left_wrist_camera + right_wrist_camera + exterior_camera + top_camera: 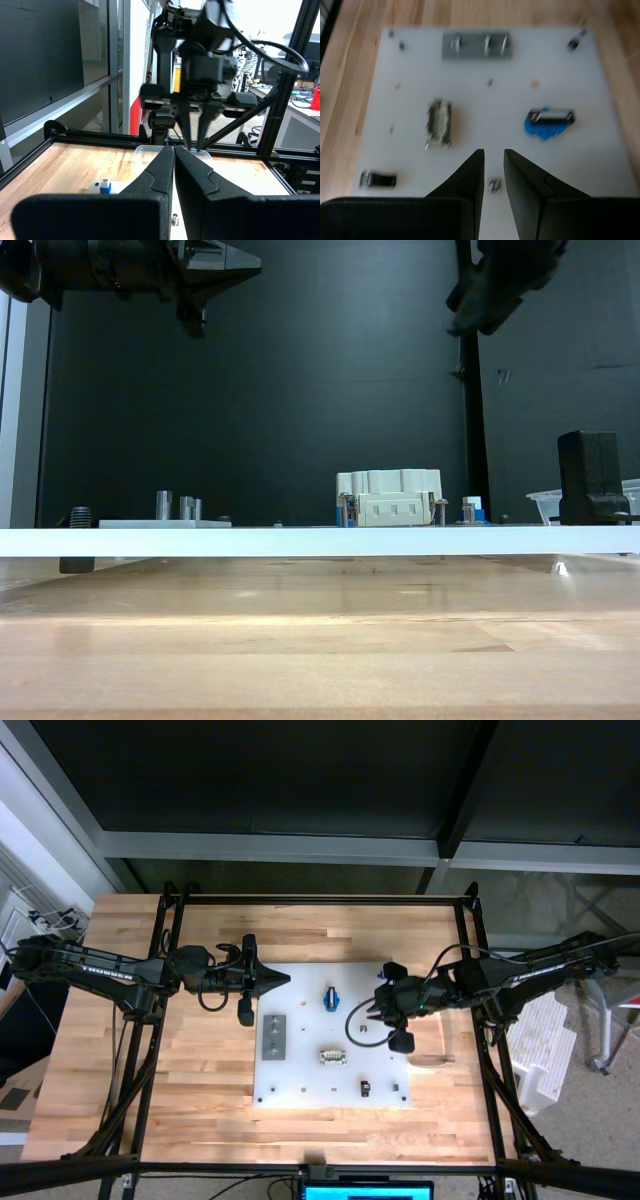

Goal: Pick the 16mm bar and install on taskboard

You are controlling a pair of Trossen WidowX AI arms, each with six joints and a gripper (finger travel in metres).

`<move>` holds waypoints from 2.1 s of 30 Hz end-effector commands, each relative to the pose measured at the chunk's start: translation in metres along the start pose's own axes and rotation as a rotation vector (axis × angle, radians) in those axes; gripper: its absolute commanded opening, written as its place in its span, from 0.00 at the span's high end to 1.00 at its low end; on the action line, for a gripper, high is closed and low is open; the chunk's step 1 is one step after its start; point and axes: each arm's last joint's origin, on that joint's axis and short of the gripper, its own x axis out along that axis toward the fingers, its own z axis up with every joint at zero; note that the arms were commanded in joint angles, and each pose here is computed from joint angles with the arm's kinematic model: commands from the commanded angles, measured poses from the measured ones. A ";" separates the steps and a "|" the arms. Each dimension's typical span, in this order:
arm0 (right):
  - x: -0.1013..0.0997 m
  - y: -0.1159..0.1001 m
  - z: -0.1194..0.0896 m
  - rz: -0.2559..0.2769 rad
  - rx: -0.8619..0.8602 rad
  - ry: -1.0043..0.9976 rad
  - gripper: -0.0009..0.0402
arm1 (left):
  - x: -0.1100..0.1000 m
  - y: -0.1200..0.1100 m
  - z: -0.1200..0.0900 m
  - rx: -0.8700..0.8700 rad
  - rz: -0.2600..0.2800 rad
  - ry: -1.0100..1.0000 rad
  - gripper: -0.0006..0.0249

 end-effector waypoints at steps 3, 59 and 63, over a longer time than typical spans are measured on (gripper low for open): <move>-0.005 -0.013 0.001 -0.019 -0.003 -0.126 0.90 | 0.000 0.000 0.000 0.001 0.001 0.002 0.97; -0.001 -0.053 -0.025 -0.018 0.075 -0.780 0.98 | 0.000 0.000 -0.001 0.001 0.001 0.006 0.97; -0.001 -0.055 -0.025 0.000 0.088 -0.780 0.98 | 0.000 0.000 -0.001 0.001 0.002 0.006 0.97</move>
